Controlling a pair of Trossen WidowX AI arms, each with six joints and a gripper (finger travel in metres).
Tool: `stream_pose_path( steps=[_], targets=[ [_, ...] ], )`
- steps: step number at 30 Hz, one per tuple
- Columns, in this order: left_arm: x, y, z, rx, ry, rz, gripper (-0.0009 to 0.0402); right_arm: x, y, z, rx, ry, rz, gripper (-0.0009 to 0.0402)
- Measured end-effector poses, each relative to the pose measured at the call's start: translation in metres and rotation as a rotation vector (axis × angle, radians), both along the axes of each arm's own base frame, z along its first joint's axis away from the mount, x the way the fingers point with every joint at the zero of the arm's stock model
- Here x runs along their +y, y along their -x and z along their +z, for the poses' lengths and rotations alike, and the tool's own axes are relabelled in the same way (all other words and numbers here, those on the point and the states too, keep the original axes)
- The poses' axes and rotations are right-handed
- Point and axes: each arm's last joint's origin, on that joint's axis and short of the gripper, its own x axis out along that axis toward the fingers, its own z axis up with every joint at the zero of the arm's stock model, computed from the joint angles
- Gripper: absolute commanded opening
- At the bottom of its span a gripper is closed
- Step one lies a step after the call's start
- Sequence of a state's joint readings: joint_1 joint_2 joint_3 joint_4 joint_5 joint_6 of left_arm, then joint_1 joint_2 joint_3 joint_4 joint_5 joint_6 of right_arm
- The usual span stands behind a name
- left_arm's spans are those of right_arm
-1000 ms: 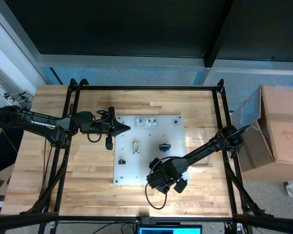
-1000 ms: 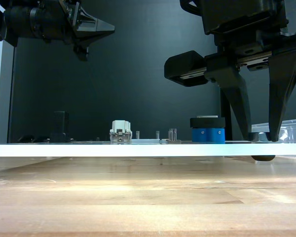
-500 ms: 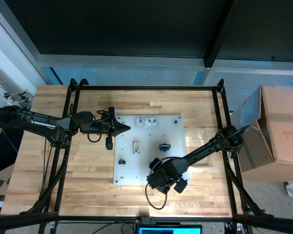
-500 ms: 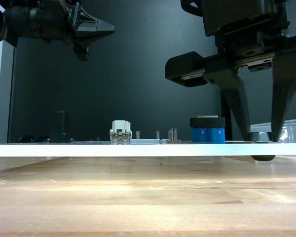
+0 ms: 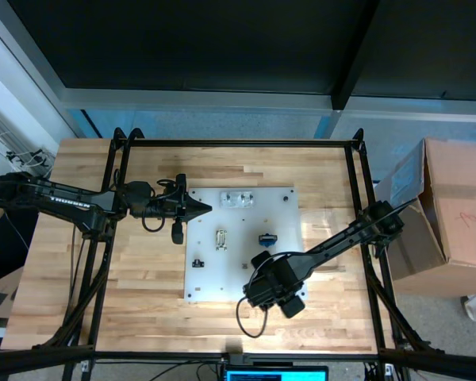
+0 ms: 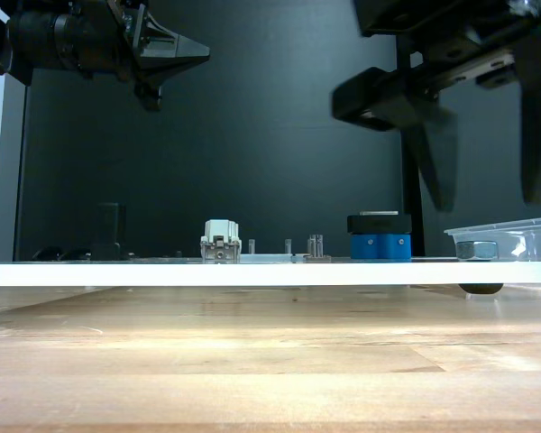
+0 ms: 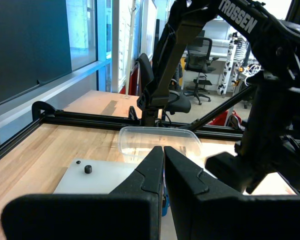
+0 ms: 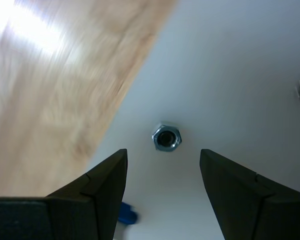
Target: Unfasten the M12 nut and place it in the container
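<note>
Nut (image 6: 476, 249) sits on its stud (image 8: 165, 138), below the right gripper's (image 6: 487, 198) spread jaws in the low view, centred between them in the wrist view. High view: left gripper (image 5: 198, 209), jaws pressed together, well apart. Off-centre closing risks slipping.

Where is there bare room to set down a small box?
Bare wood of the table lies in front of the white board and behind it. Crowded: the board's near right, where the open right gripper hangs above the nut on its stud; the shut left gripper hovers by the far left edge.
</note>
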State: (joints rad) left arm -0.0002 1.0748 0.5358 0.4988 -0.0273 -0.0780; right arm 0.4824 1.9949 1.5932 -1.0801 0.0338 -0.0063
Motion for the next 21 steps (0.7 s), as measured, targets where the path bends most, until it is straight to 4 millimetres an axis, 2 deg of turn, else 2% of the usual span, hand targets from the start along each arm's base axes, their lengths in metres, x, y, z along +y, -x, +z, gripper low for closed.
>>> stream_pose_path(
  steps=[3,5,10,13,16,21],
  targets=[
    [0.000,0.000,0.000,0.000,0.000,0.000,0.0000,-0.001,0.002,0.007,-0.007,-0.035,-0.279,0.0144],
    [0.000,0.000,0.000,0.000,0.000,0.000,0.0000,-0.001,0.004,0.010,0.000,-0.059,-0.404,0.0106],
    [0.000,0.000,0.000,0.000,0.000,0.000,0.0000,0.002,0.006,0.010,0.082,-0.151,-0.470,-0.0007],
    [0.000,0.000,0.000,0.000,0.000,0.000,0.0000,0.005,0.006,0.010,0.095,-0.179,-0.474,0.0013],
    [0.000,0.000,0.000,0.000,0.000,0.000,0.0000,0.008,0.005,0.003,0.126,-0.228,-0.473,-0.0001],
    [0.000,0.000,0.000,0.000,0.000,0.000,0.0000,0.011,0.002,-0.006,0.144,-0.255,-0.469,-0.0001]
  ],
)
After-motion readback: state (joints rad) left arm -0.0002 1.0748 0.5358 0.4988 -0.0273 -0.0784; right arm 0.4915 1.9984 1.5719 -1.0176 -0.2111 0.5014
